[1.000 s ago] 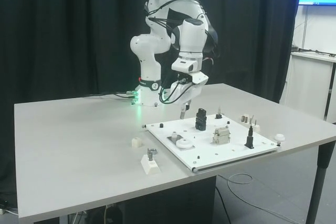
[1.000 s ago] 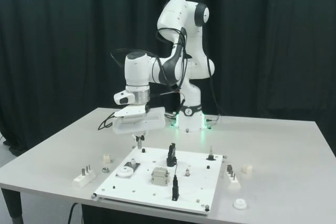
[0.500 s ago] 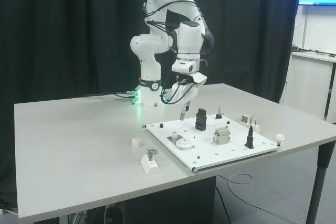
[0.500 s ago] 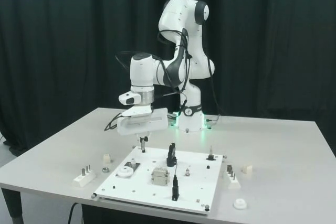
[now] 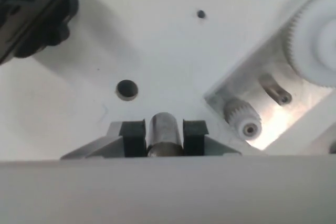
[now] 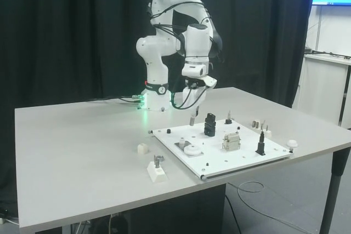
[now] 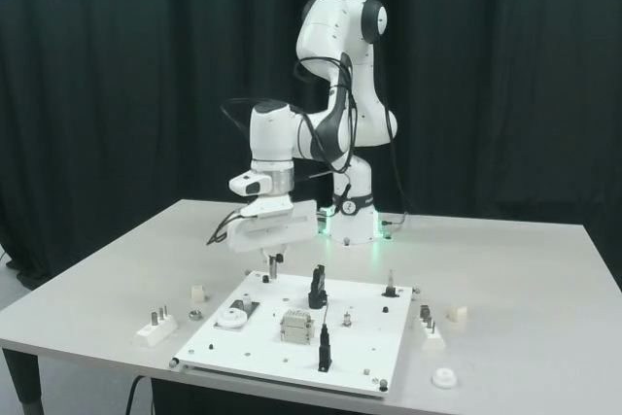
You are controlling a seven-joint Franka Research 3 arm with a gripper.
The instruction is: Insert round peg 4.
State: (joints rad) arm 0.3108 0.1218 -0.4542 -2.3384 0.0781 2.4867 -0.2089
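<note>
Black curtains back a grey tabletop (image 6: 82, 135) bearing a white board (image 6: 241, 154). Above the board, the fingers (image 5: 133, 138) clamp the round peg (image 5: 164, 132) upright, near a dark hole (image 5: 126, 89), probably so it can drop straight in.

Both room views are evenly and brightly lit from above, with the curtain (image 7: 117, 75) behind dark. A green glow shows at the arm's base (image 6: 143, 102). In the wrist view the board (image 5: 173, 40) glares, shadows fall soft, and the near edge blurs.
</note>
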